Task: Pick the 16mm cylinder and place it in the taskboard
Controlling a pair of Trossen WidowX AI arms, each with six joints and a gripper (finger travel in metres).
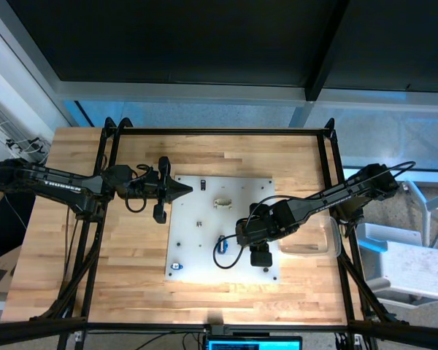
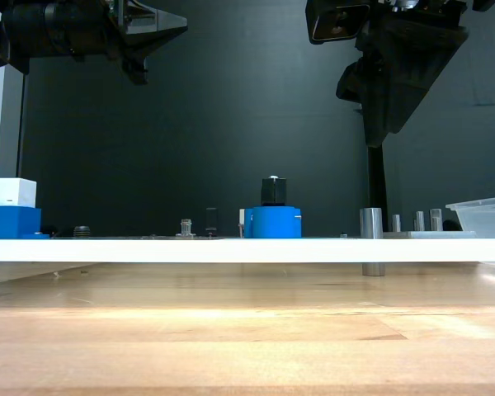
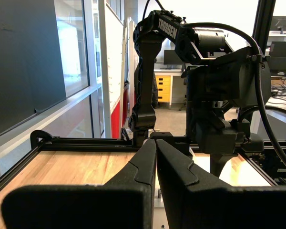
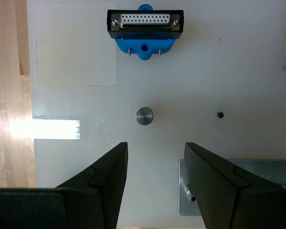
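Wooden tabletop [image 1: 73, 240] bears the taskboard [image 1: 204, 248], where the cylinder [image 4: 144, 116] stands upright straight below the wide-open, empty right claw [image 4: 155, 148]; the left claw [image 3: 156, 142], pinched closed, hangs farther off.

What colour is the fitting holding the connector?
Blue fitting, best in right wrist view. Right gripper open over the taskboard; left gripper shut at its edge.

From above, the cylinder [image 4: 144, 116] is too small to make out beside the right gripper [image 1: 242, 235], over the taskboard's [image 1: 204, 248] near right. The low view's top edge cuts off both arms, including part of the left gripper [image 1: 184, 188] at the board's far left.
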